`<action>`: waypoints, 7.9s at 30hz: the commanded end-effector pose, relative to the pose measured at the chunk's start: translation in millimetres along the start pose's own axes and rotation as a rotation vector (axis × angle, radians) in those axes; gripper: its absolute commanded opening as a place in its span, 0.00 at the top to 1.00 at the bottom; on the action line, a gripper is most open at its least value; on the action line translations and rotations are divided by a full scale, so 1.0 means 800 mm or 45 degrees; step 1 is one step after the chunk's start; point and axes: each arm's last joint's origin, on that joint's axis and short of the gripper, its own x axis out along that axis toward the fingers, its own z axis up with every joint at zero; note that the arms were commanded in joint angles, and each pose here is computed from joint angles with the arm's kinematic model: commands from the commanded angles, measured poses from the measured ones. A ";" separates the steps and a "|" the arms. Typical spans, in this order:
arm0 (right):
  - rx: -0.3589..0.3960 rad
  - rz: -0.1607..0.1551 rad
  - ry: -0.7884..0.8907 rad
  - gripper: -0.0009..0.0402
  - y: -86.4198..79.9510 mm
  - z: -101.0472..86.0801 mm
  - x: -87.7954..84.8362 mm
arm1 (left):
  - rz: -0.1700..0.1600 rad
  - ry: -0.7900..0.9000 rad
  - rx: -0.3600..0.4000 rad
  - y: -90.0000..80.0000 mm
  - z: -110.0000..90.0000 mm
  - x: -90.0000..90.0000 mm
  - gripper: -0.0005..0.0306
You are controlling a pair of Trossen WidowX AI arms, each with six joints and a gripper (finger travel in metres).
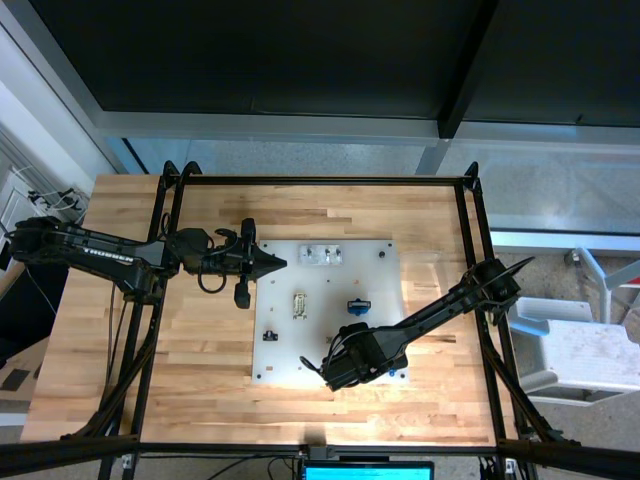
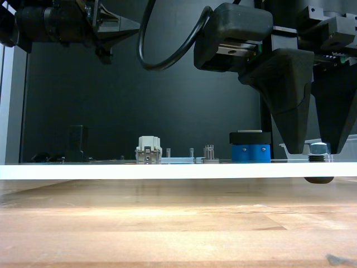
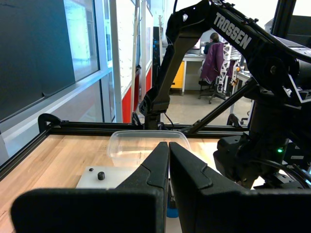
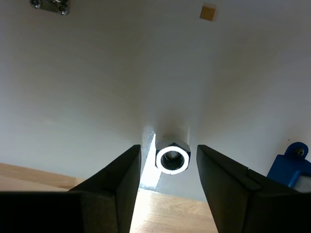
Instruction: Unfasten the M12 fastener and place in the container
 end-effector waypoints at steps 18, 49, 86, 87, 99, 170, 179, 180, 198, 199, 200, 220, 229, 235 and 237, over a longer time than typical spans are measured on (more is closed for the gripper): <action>-0.279 0.003 0.005 0.96 0.001 0.004 0.000 | 0.000 0.000 0.000 0.000 0.000 0.000 0.98; -2.492 0.059 -0.003 0.96 -0.002 0.004 -0.015 | 0.000 0.000 0.000 0.000 0.000 0.000 0.98; -2.076 0.045 -0.046 0.96 -0.131 0.105 -0.093 | 0.000 0.000 0.000 0.000 0.000 0.000 0.98; -2.065 0.044 -0.047 0.96 -0.138 0.109 -0.093 | 0.000 0.000 0.000 0.000 0.000 0.000 0.98; -1.927 -0.045 -0.115 0.96 -0.224 0.142 -0.083 | 0.000 0.000 0.000 0.000 0.000 0.000 0.98; -1.774 -0.056 -0.119 0.49 -0.261 0.148 -0.065 | 0.000 0.000 0.000 0.000 0.000 0.000 0.98; -1.773 -0.053 -0.122 0.49 -0.260 0.148 -0.065 | 0.000 0.000 0.000 0.000 0.000 0.000 0.98; -1.773 -0.052 -0.123 0.49 -0.260 0.148 -0.065 | 0.000 0.000 0.000 0.000 0.000 0.000 0.98; -1.773 -0.053 -0.122 0.52 -0.260 0.148 -0.065 | 0.000 0.000 0.000 0.000 0.000 0.000 0.98; -1.774 -0.053 -0.122 0.52 -0.260 0.148 -0.065 | 0.000 0.000 0.000 0.000 0.000 0.000 0.98; -1.773 -0.053 -0.121 0.53 -0.260 0.148 -0.065 | 0.000 0.000 0.000 0.000 0.000 0.000 0.98; -1.774 -0.053 -0.122 0.53 -0.260 0.148 -0.065 | 0.000 0.000 0.000 0.000 0.000 0.000 0.98; -1.774 -0.053 -0.122 0.53 -0.260 0.148 -0.065 | 0.000 0.000 0.000 0.000 0.000 0.000 0.98; -1.774 -0.052 -0.122 0.53 -0.260 0.148 -0.065 | 0.000 0.000 0.000 0.000 0.000 0.000 0.98; -1.774 -0.052 -0.122 0.53 -0.260 0.148 -0.065 | 0.000 0.000 0.000 0.000 0.000 0.000 0.98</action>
